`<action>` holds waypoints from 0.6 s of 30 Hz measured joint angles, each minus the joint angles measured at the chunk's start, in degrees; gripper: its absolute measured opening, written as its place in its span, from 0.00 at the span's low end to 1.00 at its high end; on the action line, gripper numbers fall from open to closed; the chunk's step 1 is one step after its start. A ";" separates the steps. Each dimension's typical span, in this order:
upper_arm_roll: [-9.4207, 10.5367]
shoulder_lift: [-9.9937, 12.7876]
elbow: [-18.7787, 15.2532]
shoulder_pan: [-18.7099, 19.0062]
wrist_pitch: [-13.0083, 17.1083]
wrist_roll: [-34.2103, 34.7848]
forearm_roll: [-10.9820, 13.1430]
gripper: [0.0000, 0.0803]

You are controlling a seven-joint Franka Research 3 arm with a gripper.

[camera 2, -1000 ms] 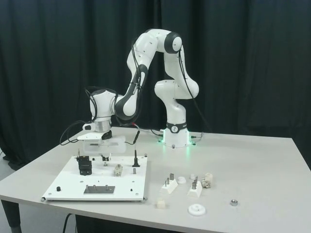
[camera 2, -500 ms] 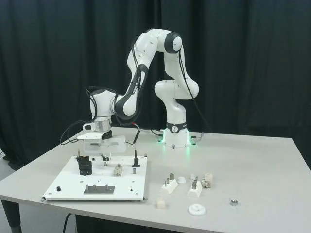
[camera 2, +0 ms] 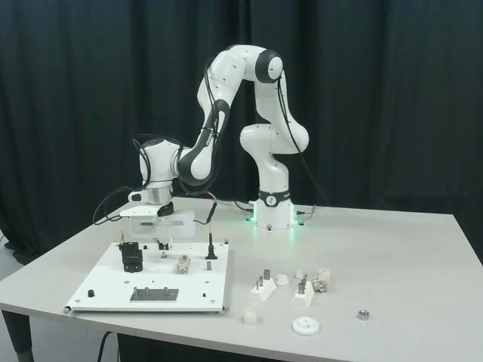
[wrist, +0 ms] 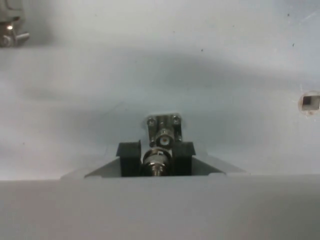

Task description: Insert BNC.

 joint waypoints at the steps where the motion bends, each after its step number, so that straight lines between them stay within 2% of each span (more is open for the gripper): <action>1: 0.00 0.01 0.00 0.00 0.04 0.00 0.00 0.16; 18: 0.08 0.94 0.05 0.06 1.20 0.00 0.31 0.16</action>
